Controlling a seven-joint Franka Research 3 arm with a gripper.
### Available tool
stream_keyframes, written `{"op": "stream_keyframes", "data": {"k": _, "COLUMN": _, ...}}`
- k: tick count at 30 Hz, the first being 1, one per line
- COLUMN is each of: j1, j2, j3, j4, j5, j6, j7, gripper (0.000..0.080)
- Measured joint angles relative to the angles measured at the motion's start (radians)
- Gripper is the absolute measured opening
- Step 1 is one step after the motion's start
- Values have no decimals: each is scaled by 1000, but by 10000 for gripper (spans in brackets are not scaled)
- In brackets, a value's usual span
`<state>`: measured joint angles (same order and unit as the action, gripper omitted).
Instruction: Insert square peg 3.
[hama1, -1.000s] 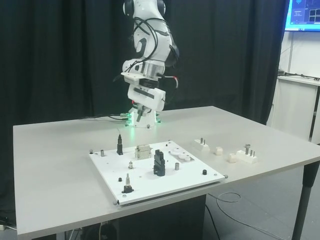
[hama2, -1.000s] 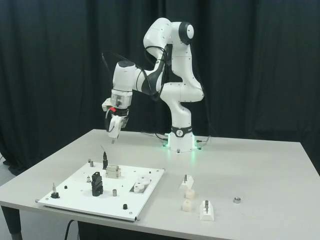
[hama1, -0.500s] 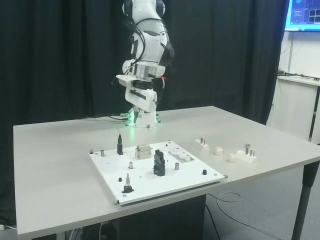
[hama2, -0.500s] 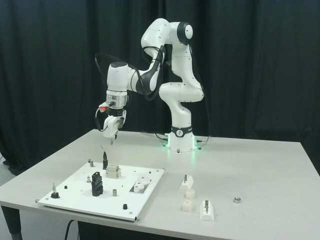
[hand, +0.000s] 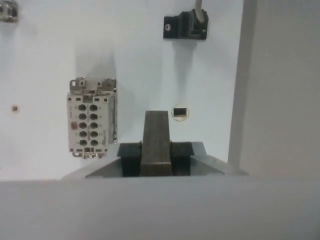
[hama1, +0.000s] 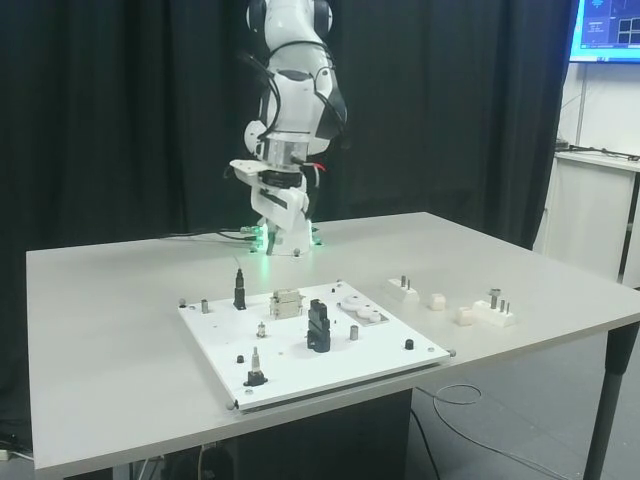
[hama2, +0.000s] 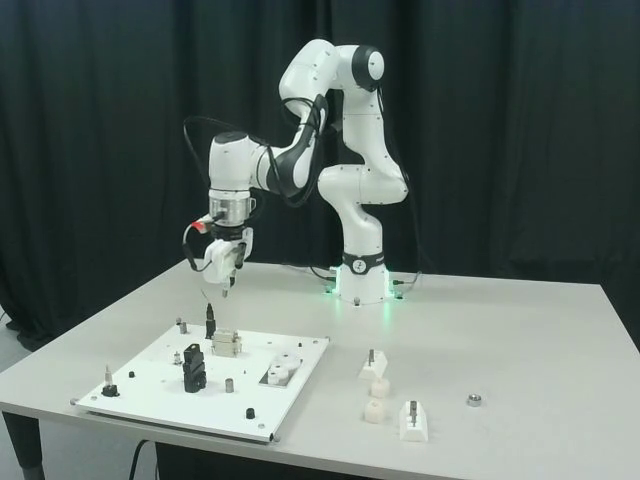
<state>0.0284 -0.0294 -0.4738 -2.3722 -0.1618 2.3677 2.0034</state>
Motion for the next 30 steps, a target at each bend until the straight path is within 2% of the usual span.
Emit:
{"op": "stream_keyframes", "data": {"k": 23, "j1": 0, "j2": 64, "j3": -10, "j4": -1, "j5": 117, "j6": 0, "j7": -118, "gripper": 114}}
{"op": "stream_keyframes", "data": {"k": 30, "j1": 0, "j2": 79, "j3": -14, "j4": -1, "j5": 138, "j6": 0, "j7": -143, "gripper": 114}}
